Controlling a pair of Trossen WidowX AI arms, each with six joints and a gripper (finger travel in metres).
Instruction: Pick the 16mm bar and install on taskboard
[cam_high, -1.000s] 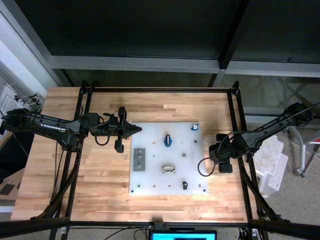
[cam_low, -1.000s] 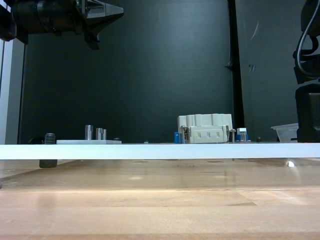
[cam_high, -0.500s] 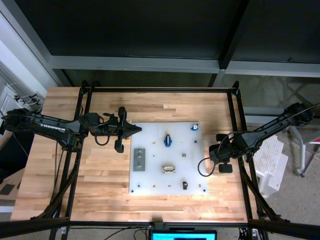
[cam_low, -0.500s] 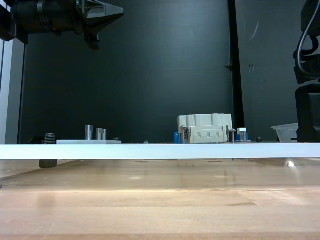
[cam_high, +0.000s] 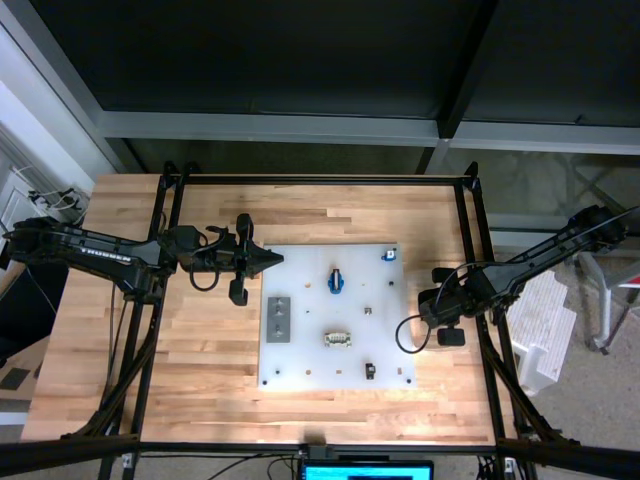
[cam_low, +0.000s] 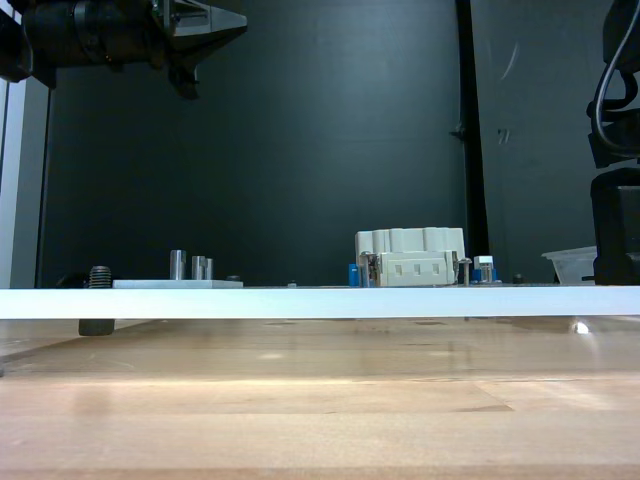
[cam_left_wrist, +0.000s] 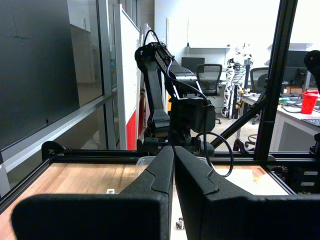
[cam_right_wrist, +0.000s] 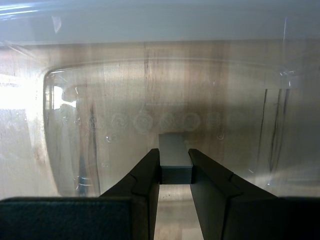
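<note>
One bar, apparently pinched in right tool, left tool aloft

Table evenly lit. Low view dark behind, glint at 4 o'clock. Clear bin glary; 16mm bar dim.

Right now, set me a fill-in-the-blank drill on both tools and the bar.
The left tool, above the taskboard's left edge, is ____ and empty. The right tool is shut on the ____. It points into a clear bin off the board's ____ edge.
Missing: shut; 16mm bar; right.
</note>
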